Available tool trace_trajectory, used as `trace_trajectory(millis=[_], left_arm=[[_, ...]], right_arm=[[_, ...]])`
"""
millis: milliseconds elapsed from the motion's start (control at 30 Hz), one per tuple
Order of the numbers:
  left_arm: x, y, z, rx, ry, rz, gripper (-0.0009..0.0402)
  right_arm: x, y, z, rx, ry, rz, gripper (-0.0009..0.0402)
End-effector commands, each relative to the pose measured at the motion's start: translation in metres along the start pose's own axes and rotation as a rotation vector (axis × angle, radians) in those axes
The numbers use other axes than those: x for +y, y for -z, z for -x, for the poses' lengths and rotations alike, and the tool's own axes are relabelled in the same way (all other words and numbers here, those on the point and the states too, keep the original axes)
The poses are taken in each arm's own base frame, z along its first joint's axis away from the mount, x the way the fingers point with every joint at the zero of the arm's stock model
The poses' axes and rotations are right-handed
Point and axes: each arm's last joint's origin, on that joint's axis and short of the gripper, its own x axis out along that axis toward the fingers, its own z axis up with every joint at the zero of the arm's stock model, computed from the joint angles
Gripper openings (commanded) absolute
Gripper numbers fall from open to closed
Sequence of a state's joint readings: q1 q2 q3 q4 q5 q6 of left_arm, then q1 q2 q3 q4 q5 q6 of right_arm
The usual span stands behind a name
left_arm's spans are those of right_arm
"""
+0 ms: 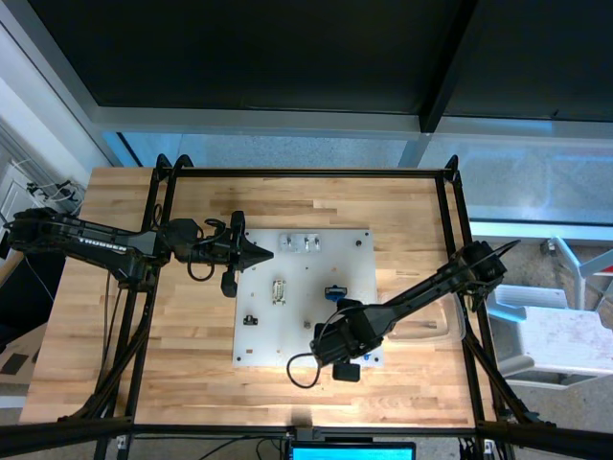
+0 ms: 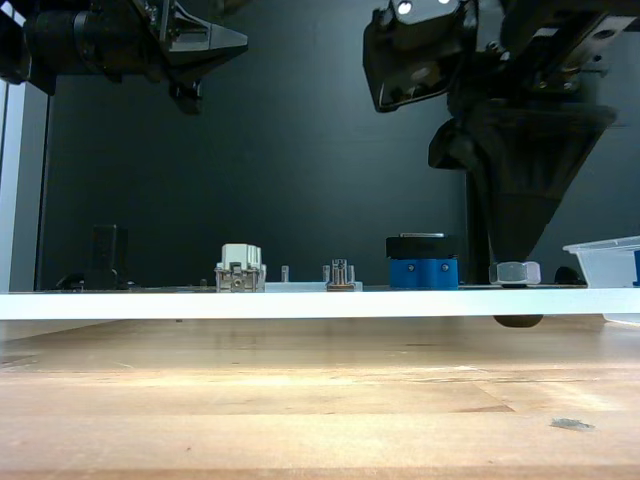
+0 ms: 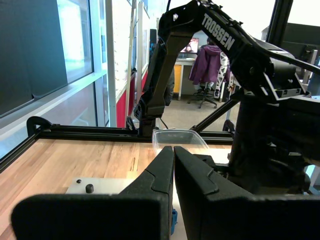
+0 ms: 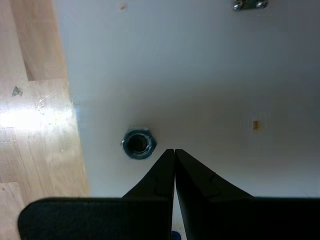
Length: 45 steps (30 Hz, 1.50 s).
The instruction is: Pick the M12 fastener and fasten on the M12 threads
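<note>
The small silver M12 nut (image 4: 138, 144) sits low on its stud at the white board's (image 1: 287, 326) near right edge. Its bore looks dark and no ribs show around it. In the low view the nut (image 2: 515, 272) rests at board level. My right gripper (image 4: 174, 151) is shut with nothing between its fingers. Its tips point down just beside and above the nut (image 2: 515, 255), and I cannot tell whether they touch it. My left gripper (image 3: 173, 150) is shut and empty. It hovers high over the board's far left edge (image 1: 261, 255).
A clear tray (image 1: 433, 331) stands off the board's right side, under the right arm. On the board are a blue connector block (image 2: 423, 265), a beige connector (image 2: 240, 270) and a small silver post (image 2: 340, 274). A black frame rings the table.
</note>
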State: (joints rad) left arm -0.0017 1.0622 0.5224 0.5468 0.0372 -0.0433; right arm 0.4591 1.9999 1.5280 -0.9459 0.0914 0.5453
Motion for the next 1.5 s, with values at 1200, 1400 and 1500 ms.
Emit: trace_trajectory(millis=[1200,1400,1500], left_arm=[[0.0,0.0,0.0,-0.001,0.0,0.0,0.0],[0.0,0.0,0.0,-0.001,0.0,0.0,0.0],[0.0,0.0,0.0,-0.001,0.0,0.0,0.0]], right_arm=[[-0.002,0.0,0.001,-0.021,0.006,-0.049,0.0],[-0.002,0.0,-0.001,-0.019,0.004,-0.049,0.0],[-0.002,0.001,-0.002,-0.019,0.004,-0.049,0.0]])
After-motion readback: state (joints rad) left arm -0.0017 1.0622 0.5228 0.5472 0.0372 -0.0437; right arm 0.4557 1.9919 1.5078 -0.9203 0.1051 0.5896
